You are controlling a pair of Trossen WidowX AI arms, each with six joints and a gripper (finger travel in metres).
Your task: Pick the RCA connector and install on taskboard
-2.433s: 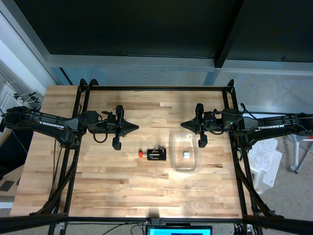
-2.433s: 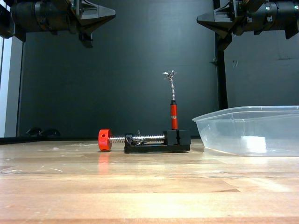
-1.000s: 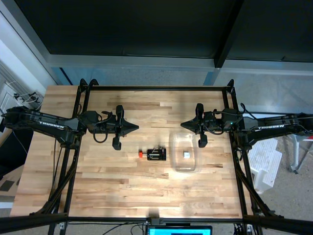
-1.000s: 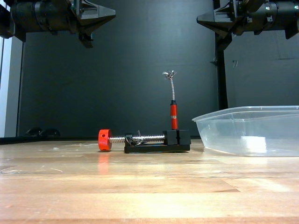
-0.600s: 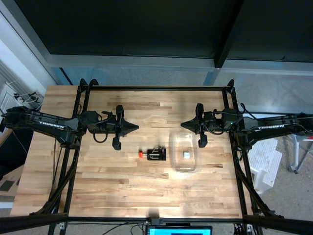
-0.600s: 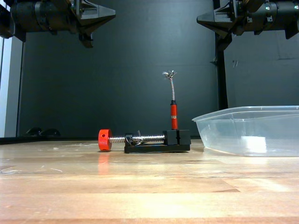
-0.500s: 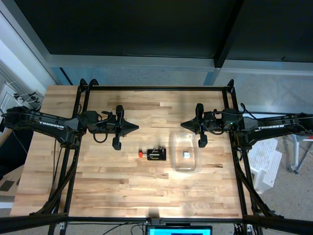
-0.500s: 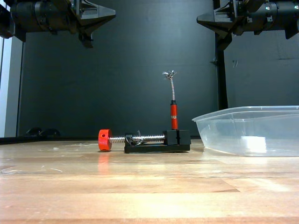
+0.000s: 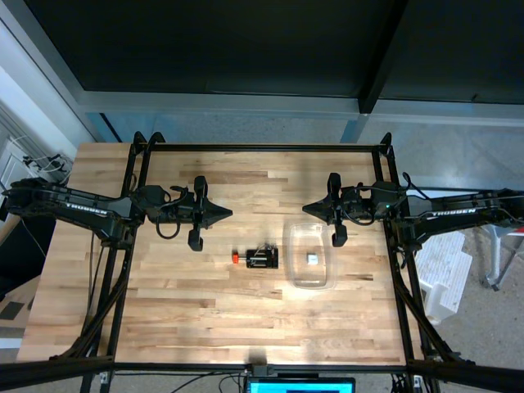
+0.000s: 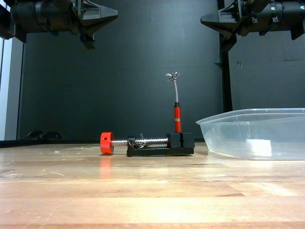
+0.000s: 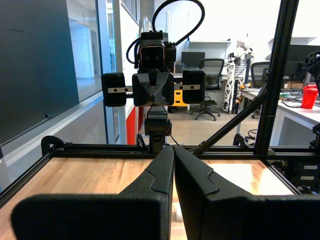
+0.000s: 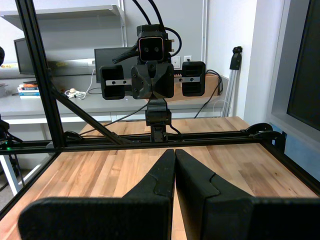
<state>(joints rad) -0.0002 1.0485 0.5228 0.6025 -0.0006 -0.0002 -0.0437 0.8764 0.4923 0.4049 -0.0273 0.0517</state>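
The taskboard (image 9: 262, 259) (image 10: 159, 144), a small black block with a red-orange knob (image 10: 106, 142) on its left end, lies mid-table. On its right end the RCA connector (image 10: 177, 119), a thin red plug with a springy metal tail, stands upright; from above it is a dark speck (image 9: 264, 246). My left gripper (image 9: 228, 213) (image 10: 114, 15) (image 11: 173, 147) hangs high, left of and behind the block, shut and holding nothing. My right gripper (image 9: 304, 208) (image 10: 202, 20) (image 12: 175, 150) hangs equally high at the right, also shut with nothing in it. Both tips point inward at each other.
A clear plastic tray (image 9: 309, 282) (image 10: 238, 129) sits just right of the block, with a tiny white piece (image 9: 312, 259) inside. A black metal frame (image 9: 262, 148) runs around the wooden table.
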